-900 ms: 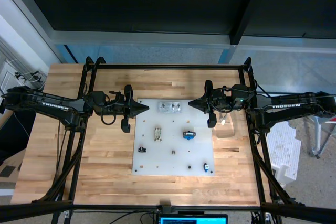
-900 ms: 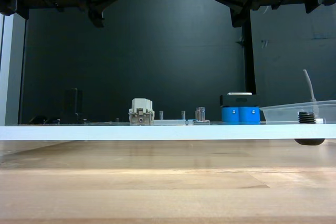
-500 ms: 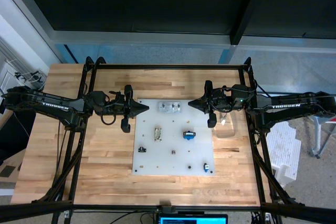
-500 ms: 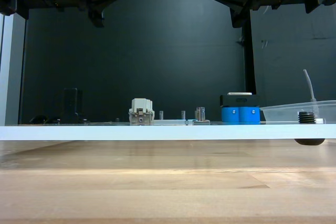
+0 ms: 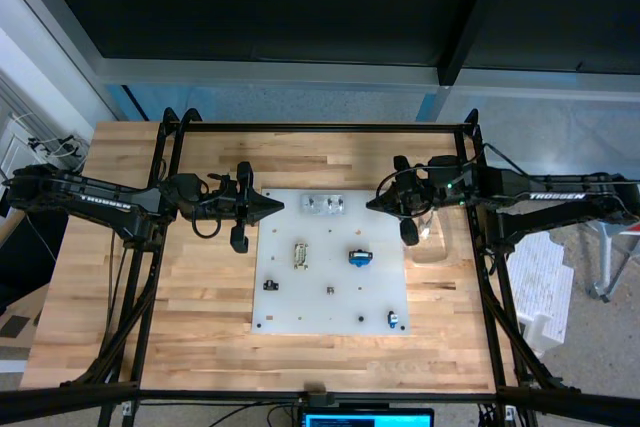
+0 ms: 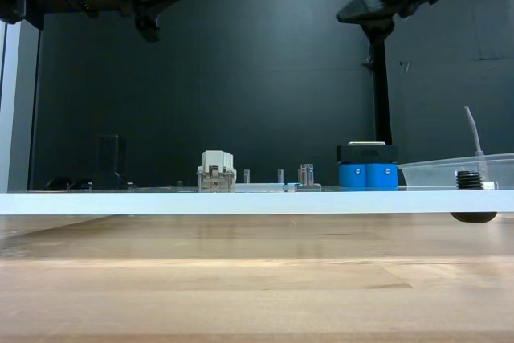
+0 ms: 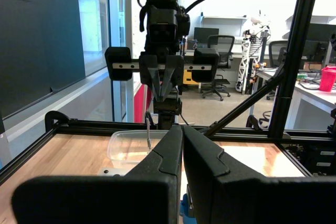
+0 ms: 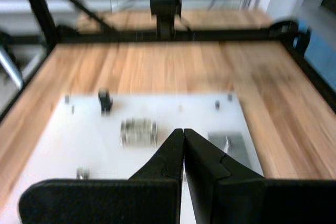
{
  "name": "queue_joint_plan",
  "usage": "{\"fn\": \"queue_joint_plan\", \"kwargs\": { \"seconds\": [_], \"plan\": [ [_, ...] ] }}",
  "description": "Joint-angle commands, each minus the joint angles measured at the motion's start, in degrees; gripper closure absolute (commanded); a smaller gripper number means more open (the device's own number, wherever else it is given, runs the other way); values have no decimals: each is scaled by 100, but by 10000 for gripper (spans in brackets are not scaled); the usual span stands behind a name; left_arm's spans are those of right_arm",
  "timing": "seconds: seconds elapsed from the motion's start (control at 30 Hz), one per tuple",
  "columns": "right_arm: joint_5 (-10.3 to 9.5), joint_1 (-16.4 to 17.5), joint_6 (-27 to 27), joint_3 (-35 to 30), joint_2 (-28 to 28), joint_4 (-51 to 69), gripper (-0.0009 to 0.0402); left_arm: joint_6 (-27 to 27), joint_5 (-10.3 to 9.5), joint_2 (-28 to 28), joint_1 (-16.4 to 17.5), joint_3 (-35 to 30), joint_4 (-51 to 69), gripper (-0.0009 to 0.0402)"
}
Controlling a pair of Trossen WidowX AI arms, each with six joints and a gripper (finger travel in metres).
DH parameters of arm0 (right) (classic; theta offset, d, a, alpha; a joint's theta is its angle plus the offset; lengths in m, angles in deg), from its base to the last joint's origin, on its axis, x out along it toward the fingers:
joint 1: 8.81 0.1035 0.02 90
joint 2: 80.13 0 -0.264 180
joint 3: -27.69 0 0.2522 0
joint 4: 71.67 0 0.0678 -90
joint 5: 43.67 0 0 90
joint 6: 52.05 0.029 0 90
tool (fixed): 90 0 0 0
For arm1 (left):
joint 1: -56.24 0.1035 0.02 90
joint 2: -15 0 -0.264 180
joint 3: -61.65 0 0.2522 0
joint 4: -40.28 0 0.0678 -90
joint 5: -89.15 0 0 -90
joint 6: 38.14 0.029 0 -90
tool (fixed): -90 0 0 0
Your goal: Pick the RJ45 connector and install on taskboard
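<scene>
**Hovering high over the taskboard (image 5: 310,312)**

Finding the left pincer (image 5: 280,207) high above the board's far-left part, lying level, tips pressed together on nothing. Finding the right pincer (image 5: 370,205) high above the far-right part, tipped nose-down toward the board, tips likewise together and bare. Placing the white taskboard flat in the middle of the worktop (image 5: 200,317), squared to its edges. Spotting a thin pale cable (image 6: 472,130) standing upright out of the clear tray (image 6: 450,168) just beside the board's right edge. Cannot single out the RJ45 connector, nor tell its long axis or heading.
</scene>
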Motion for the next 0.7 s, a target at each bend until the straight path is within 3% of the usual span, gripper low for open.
{"fn": "queue_joint_plan", "kwargs": {
  "seconds": [0.03, 0.27, 0.7],
  "plan": [
    [0, 0, -227, -380, 39, 1019, 393, 2, 2, 0, 0, -2, -2, 393],
    [-9, 0, -533, -914, 216, 2896, 393, 2, 2, -2, 0, -2, -2, 393],
    [0, -35, -555, -1228, 638, 4686, 393, 2, 2, 0, 0, -2, -2, 393]
  ]
}}
